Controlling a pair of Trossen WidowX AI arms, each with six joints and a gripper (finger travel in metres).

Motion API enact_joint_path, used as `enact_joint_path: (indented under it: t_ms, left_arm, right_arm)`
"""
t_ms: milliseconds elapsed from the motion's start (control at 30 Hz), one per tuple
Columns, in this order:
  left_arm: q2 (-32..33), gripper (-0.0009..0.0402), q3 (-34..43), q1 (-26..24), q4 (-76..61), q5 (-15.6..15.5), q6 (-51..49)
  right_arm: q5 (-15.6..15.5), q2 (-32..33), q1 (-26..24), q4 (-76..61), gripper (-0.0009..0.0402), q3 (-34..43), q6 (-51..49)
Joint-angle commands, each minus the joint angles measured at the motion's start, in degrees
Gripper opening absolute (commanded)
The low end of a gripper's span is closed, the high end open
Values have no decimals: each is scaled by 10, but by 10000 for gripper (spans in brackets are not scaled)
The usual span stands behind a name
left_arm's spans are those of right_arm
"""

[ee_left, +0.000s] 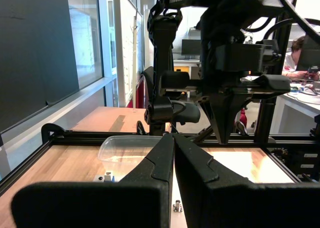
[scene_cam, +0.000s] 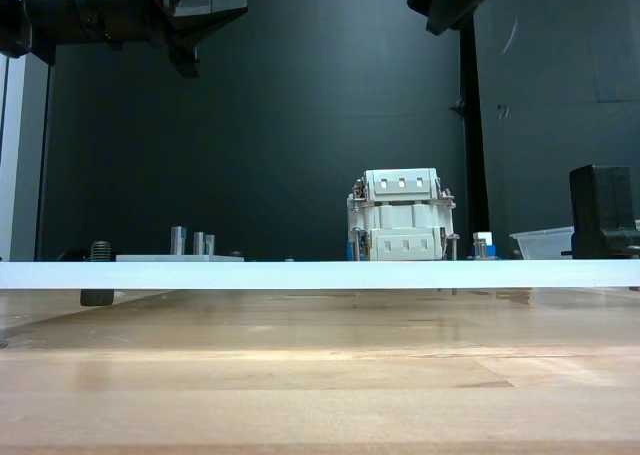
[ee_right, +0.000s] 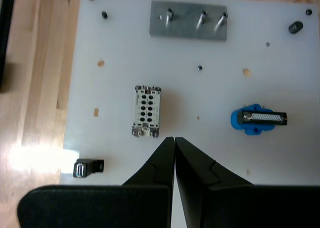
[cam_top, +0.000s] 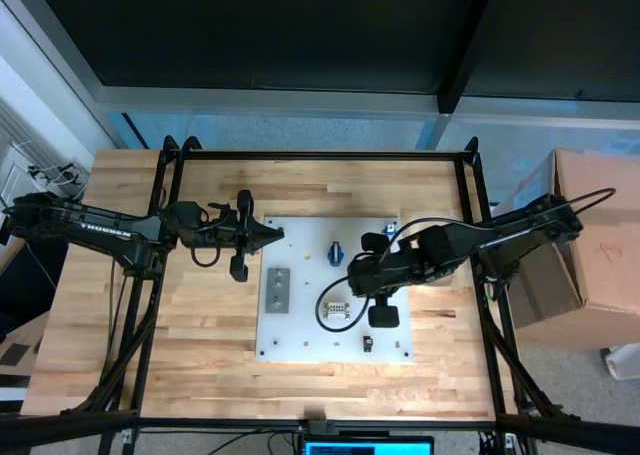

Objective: Remove the HAN10E connector from the taskboard and place in the container

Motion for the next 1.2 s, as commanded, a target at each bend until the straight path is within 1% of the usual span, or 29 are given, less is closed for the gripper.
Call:
enact_joint_path:
  t_ms: [33,100,200,267,500,833,933,1067,1200]
  left_arm:
    - [0,0,0,0,0,0,0]
    - [0,0,0,0,0,0,0]
    - [0,0,0,0,0,0,0]
    - [0,0,0,0,0,0,0]
    - [0,0,0,0,0,0,0]
    - [0,0,0,0,0,0,0]
    - [0,0,0,0,0,0,0]
    - [0,0,0,0,0,0,0]
    - [0,0,0,0,0,0,0]
  right_arm:
    - [-1,32,0,-40,2,52,0]
    - [-2,47,0,-57,9,74,1]
    - [-16,67,-1,-75,27,99,3]
    - [-15,76,-1,-80,42,110,3]
    - [-15,86,-1,-82,95,112,18]
    - [-15,86,-1,-82,212,111,35]
    - [-15,86,-1,-82,241,111,39]
    - [-15,96,-1,-83,265,111,47]
    - [-16,116,-1,-82,276,111,48]
